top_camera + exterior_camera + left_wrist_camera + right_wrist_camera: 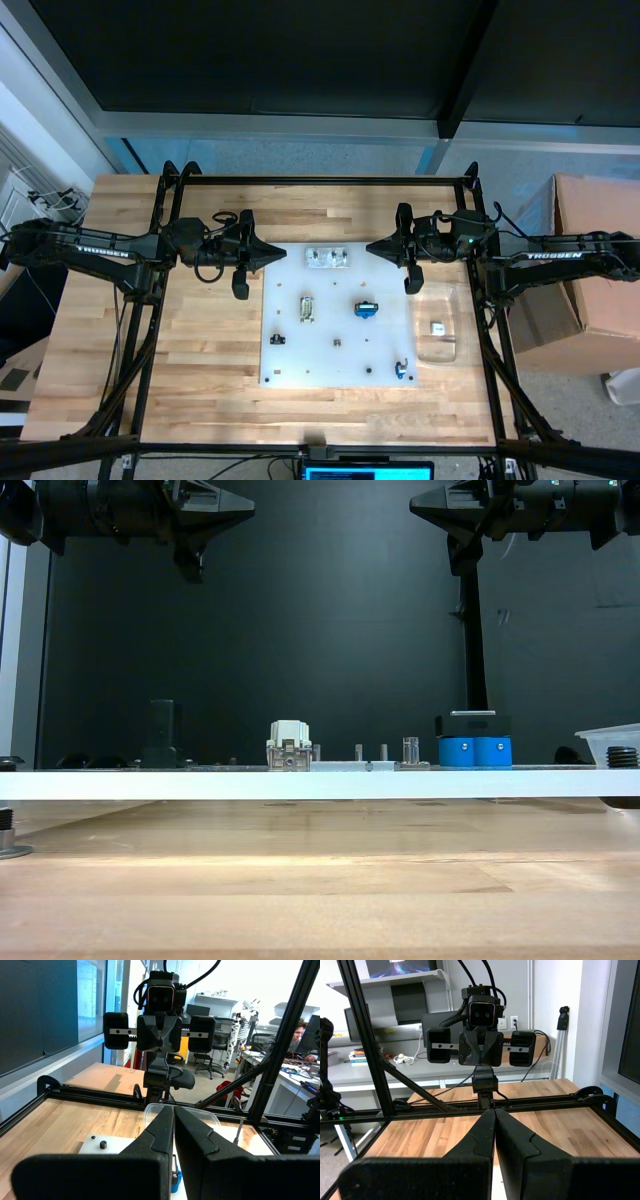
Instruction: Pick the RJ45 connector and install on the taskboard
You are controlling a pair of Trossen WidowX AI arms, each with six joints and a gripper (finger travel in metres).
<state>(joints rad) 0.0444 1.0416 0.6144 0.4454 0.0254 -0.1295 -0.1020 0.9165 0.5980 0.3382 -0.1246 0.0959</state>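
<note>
My left gripper point(283, 254) hovers high over the white board's point(290, 365) far left edge, shut and holding nothing; its fingertips point(165, 1115) are pressed together. Facing it over the far right edge, my right gripper point(368, 248) is also shut and holds nothing, fingertips point(487, 1117) touching. The white block point(438, 328) in the clear tray point(440, 352) looks bare, with no cable running off it. The blue jack point(402, 370) at the board's near right corner carries a greyish piece on top, which looks like the connector. I cannot tell how deep it sits.
The board holds a clear part point(327, 258) at the back, a blue part point(366, 309) mid-right and a pale fixture point(307, 308) at centre. Black frame rails point(320, 182) ring the table. A cardboard box point(590, 270) stands off to the right.
</note>
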